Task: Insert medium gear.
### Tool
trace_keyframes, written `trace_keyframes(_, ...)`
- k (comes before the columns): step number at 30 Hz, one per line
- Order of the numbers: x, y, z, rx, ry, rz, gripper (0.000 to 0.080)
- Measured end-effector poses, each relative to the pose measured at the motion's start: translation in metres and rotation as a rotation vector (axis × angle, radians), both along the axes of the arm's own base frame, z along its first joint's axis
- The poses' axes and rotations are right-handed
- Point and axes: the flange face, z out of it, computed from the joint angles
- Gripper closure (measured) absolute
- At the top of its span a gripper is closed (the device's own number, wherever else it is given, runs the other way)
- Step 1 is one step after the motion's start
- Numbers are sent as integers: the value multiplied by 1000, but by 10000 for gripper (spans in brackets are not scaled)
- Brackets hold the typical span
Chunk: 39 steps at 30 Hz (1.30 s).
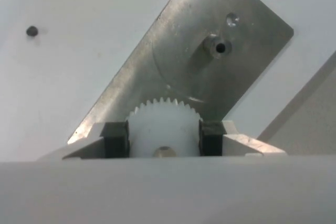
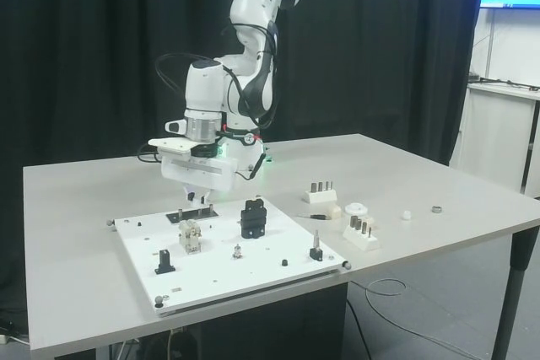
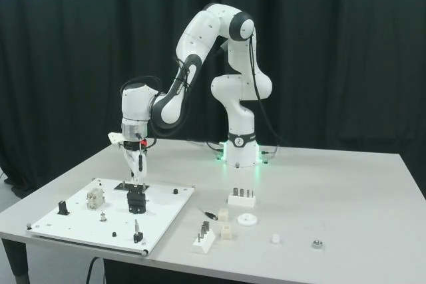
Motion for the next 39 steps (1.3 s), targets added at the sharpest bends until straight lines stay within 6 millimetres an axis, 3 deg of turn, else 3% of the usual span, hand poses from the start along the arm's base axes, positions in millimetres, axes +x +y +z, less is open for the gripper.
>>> trace_keyframes(39,0,4,-1,21,9,4,519)
